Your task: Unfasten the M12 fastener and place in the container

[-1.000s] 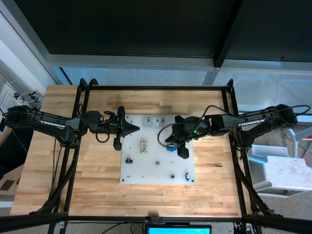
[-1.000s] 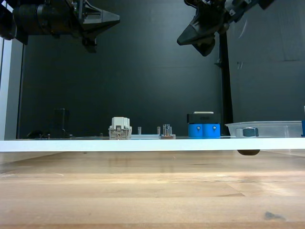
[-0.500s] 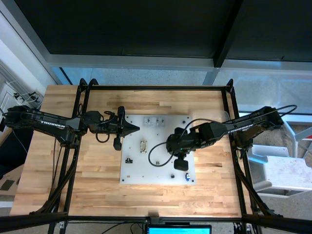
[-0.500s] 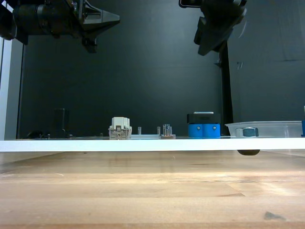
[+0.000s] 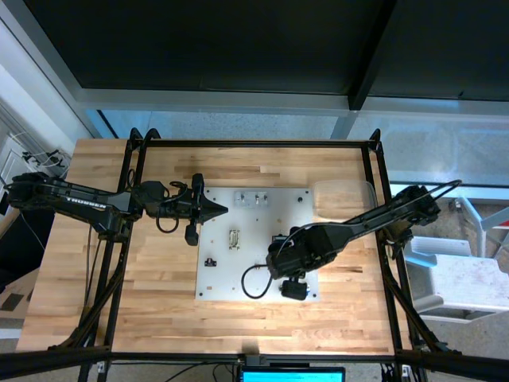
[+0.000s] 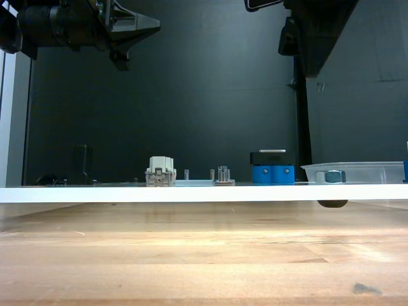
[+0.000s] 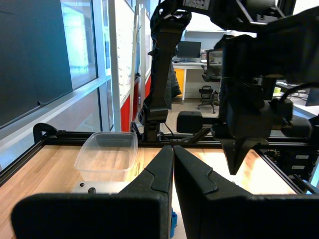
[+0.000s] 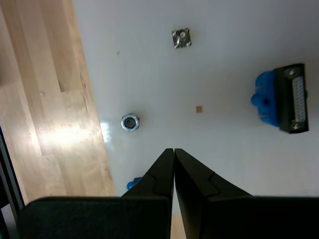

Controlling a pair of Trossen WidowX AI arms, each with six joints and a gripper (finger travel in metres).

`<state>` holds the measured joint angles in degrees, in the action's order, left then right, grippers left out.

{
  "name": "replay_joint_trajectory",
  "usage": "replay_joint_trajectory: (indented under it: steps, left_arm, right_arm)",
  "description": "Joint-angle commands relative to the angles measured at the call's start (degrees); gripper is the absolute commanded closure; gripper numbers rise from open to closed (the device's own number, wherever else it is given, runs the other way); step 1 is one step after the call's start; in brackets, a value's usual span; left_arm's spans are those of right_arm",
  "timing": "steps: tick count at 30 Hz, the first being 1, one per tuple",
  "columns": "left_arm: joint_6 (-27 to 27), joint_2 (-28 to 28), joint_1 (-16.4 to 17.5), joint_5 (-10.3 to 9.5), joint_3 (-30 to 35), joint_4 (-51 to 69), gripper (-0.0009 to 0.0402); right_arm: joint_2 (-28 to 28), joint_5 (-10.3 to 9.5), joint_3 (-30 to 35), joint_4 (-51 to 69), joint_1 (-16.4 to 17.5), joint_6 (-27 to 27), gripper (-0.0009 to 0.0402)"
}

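Both clenched — right gripper [image 8: 174,149] high near the M12 nut [image 8: 130,122], left gripper [image 7: 173,147] at the board's [image 5: 219,282] left edge — we judge the nut light, hard and slick, best pinched across its flats.

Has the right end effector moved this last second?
Yes. Over the white board, the right end effector moved from mid-board towards its near right corner; the left end effector hovers at the board's left edge.

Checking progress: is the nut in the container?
Out: container empty; nut on board. Right gripper shut above it; left gripper shut, parked left.
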<state>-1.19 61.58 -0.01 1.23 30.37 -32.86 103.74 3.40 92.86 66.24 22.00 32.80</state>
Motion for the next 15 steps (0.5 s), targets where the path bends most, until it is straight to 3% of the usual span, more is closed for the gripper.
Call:
replay_joint_trajectory:
  steps: [1,9,15]
  left_arm:
    - [0.0,0.0,0.0,0.02,0.0,0.0,0.0393]
    - [0.0,0.0,0.0,0.02,0.0,0.0,0.0393]
    - [0.0,0.0,0.0,0.02,0.0,0.0,0.0393]
  right_arm:
    - [2.4,-0.22,2.9,2.1,0.9,3.0,0.0393]
    - [6.8,-0.46,6.1,2.3,2.2,7.3,0.0386]
    - [9.4,-0.50,6.3,1.7,2.9,10.1,0.0343]
